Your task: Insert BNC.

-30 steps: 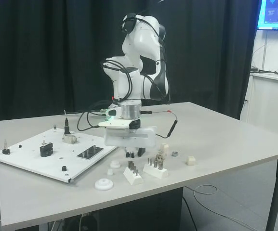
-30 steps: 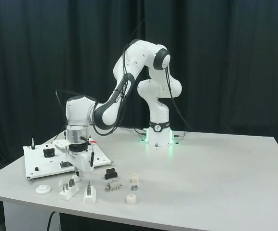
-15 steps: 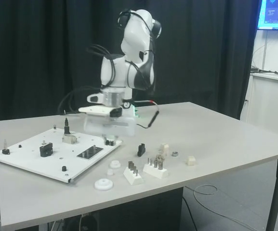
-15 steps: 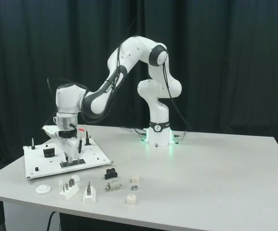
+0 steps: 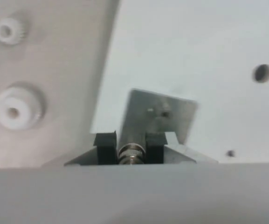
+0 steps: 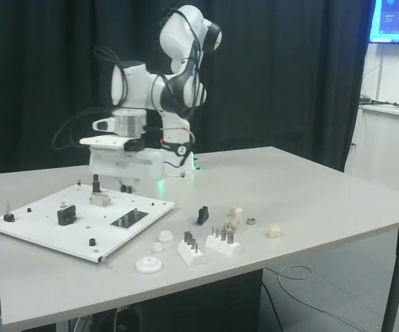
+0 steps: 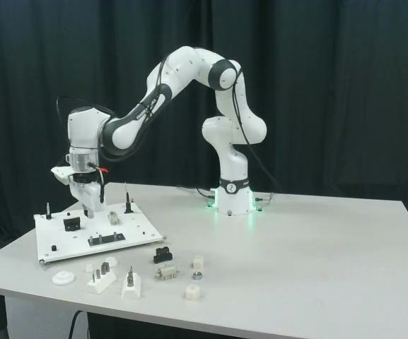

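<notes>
Tabletop [image 6: 310, 194] fills most of my room views, grey, with the white arm [image 7: 189, 63] bolted at its back and reaching out over the white board [image 6: 40, 225] that lies at one end. From the wrist camera I see the jaws [image 5: 132, 148] closed on the BNC connector [image 5: 132, 154], a knurled metal barrel held between the two black fingers [image 5: 105, 148]. Just past it stands a grey metal bracket [image 5: 157, 114] on the board, and the connector hangs above the board, near the bracket; I cannot tell whether they touch. Off the board's edge, on the tabletop, I see two white gears [image 5: 18, 106], one larger than the other. In the first room view, small white blocks [image 6: 225, 243] holding metal pins sit near the front of the tabletop, well apart from the jaws.
</notes>
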You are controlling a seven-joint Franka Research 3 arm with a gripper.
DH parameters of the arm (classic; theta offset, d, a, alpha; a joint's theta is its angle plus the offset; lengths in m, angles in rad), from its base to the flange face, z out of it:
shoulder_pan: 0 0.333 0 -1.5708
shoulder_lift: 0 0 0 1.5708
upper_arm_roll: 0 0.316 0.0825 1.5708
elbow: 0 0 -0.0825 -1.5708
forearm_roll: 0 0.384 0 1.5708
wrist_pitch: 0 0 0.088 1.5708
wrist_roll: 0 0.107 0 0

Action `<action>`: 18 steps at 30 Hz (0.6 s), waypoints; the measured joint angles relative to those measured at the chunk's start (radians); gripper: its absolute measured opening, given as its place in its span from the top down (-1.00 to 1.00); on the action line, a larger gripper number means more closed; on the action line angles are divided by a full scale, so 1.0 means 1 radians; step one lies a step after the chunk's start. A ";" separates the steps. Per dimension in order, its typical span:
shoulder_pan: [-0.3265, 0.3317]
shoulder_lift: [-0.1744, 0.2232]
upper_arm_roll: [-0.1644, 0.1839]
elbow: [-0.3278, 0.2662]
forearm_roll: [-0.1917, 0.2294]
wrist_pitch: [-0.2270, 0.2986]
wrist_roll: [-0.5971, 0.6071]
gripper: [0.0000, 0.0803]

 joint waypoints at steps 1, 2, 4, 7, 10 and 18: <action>-0.007 -0.001 -0.003 0.000 0.000 -0.001 -0.007 0.69; -0.012 -0.002 -0.006 0.000 0.000 -0.001 -0.013 0.69; -0.022 -0.002 -0.012 0.000 0.000 -0.003 -0.025 0.69; -0.039 -0.002 -0.020 0.000 0.000 -0.004 -0.048 0.69; -0.059 -0.002 -0.024 -0.001 0.000 -0.006 -0.071 0.69; -0.124 0.002 -0.024 -0.007 0.000 -0.008 -0.163 0.69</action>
